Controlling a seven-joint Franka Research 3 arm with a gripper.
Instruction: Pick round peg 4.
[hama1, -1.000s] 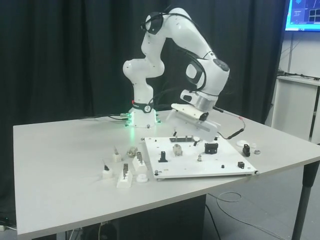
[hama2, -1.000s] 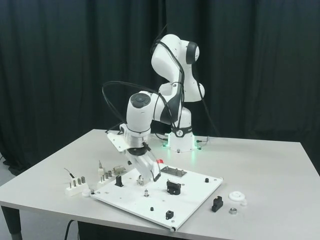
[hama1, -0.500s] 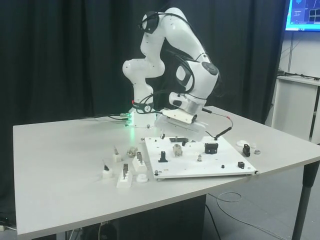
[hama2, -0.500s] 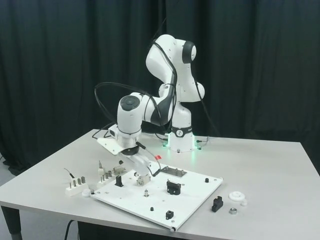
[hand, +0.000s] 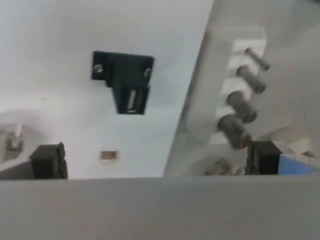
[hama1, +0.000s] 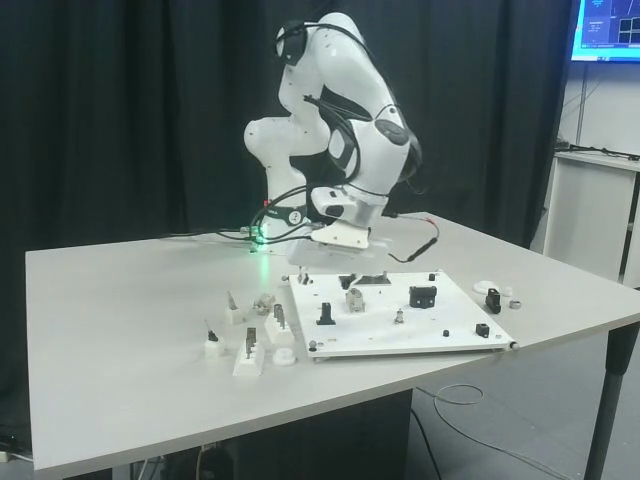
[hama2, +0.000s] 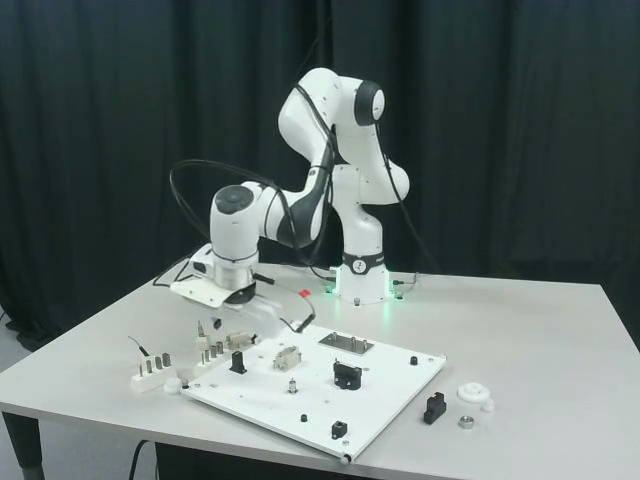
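Hovering near your row of grey round metal pegs (hand: 242, 102) beside the white board (hand: 100, 45), the gripper (hama2: 245, 315) hides its grip state.

White arm (hama2: 330, 150) with rounded glossy shells and black joint bands, black cable (hama2: 200, 175) looping off the wrist, flat white plate under the wrist (hama2: 215, 290), round base (hama2: 362, 283) lit green, bolted to the grey table (hama2: 540, 340).

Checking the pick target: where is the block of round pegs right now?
In the second room view, the block of round pegs sits on the grey table, just off the white board, below the gripper.
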